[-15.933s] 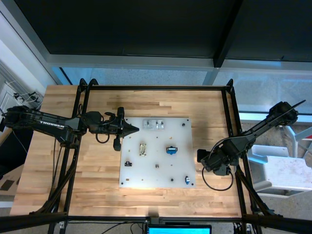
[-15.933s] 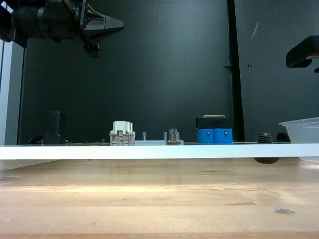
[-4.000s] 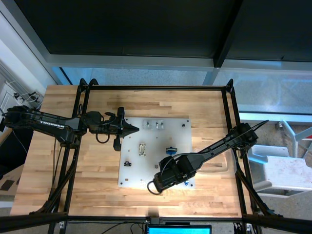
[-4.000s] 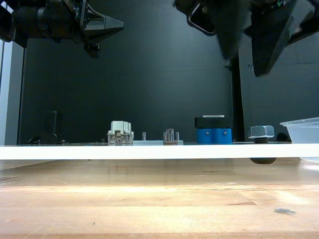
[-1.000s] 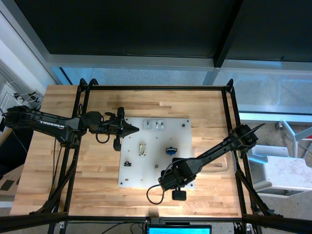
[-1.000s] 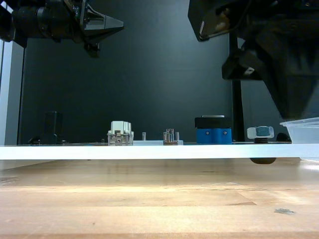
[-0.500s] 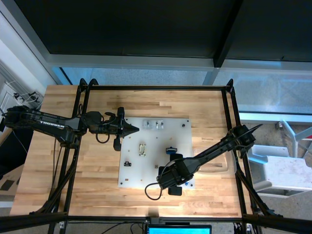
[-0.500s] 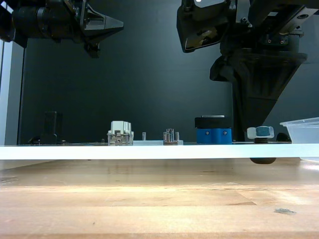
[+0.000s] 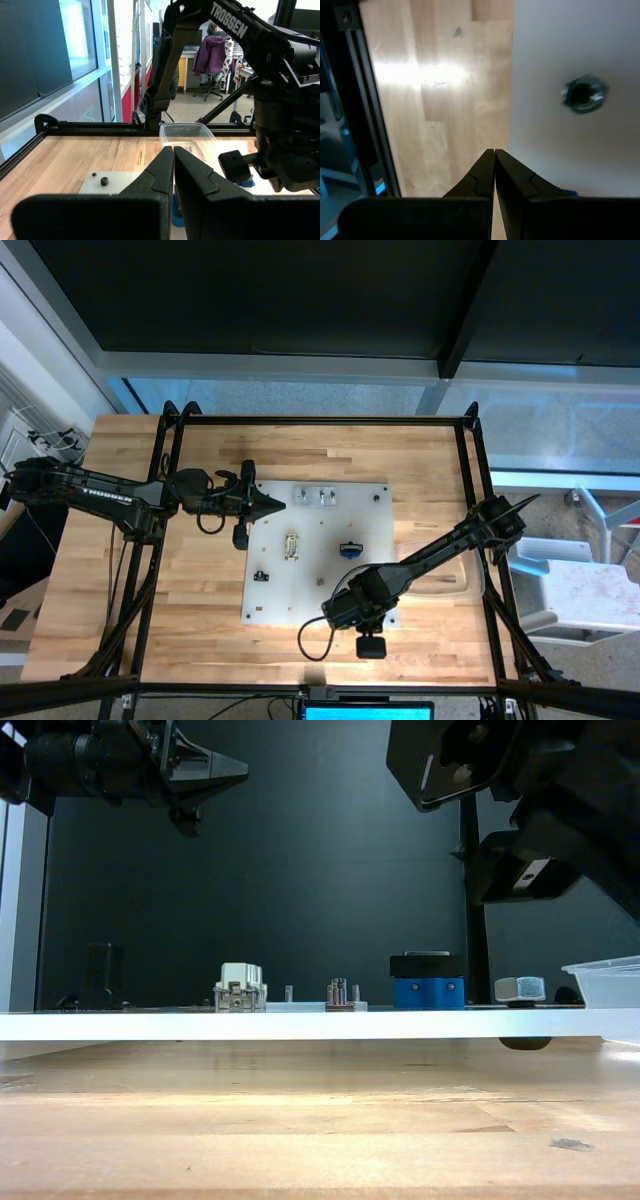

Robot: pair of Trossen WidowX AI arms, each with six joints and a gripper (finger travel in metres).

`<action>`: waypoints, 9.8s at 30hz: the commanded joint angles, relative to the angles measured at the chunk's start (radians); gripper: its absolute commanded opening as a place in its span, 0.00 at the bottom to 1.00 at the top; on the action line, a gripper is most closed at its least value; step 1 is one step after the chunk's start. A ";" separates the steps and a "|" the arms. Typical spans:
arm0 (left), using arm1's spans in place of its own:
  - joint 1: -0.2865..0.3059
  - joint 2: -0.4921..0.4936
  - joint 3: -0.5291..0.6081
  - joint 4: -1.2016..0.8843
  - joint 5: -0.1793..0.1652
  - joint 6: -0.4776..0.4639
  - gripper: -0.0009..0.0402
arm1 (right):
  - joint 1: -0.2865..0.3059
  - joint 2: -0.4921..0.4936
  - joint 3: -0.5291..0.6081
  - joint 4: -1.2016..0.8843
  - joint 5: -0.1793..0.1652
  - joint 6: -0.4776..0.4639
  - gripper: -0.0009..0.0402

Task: Pick the M12 fastener and fasten on the M12 threads

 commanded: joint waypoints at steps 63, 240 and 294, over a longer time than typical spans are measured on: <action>0.000 0.000 0.000 0.002 0.000 0.000 0.02 | -0.005 0.024 -0.002 0.035 0.344 0.048 0.02; 0.000 0.000 0.000 -0.017 0.000 0.000 0.02 | 0.026 -0.128 0.001 0.000 0.277 0.145 0.02; 0.000 0.000 0.000 -0.017 0.000 0.000 0.02 | 0.026 -0.128 0.001 0.020 0.277 0.146 0.02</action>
